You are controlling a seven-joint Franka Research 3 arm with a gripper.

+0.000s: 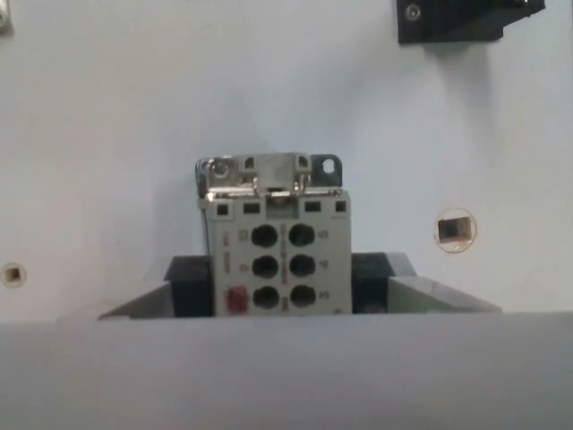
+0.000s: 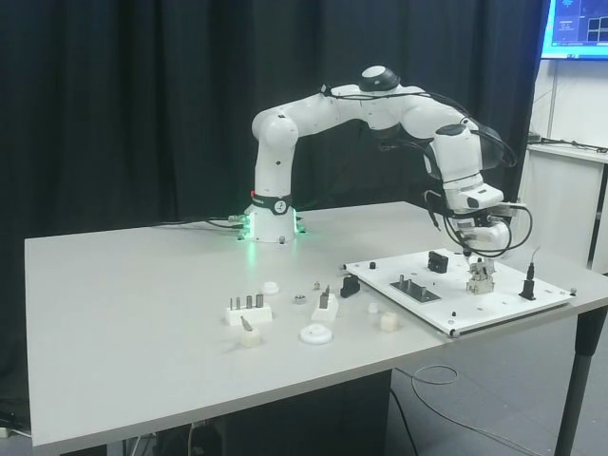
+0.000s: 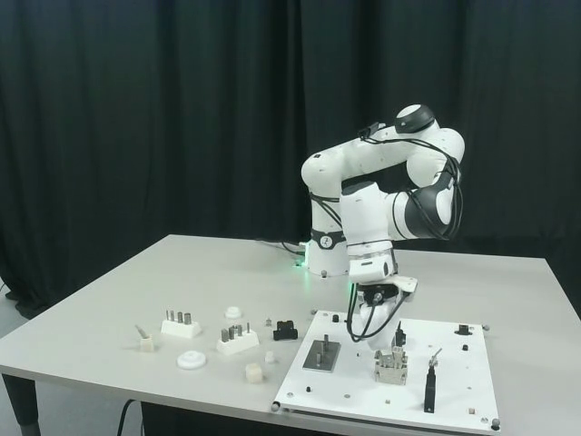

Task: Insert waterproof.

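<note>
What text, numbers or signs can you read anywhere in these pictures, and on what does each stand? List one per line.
None can be read for certain.
Connector: small marks beside its six holes, too blurred to read.
Screen in the first room view's corner: content too small to read.
Robot arm: no legible label.

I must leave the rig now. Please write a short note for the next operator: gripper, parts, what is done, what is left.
Gripper: directly above the connector, fingers hidden; unclear whether it grips.
Connector: grey block with six round holes and a metal latch, upright on the white board.
Done: arm brought over the connector.
Left: confirm the connector is fully seated, then withdraw.
Loose parts lie on the grey table, beside the board.
</note>
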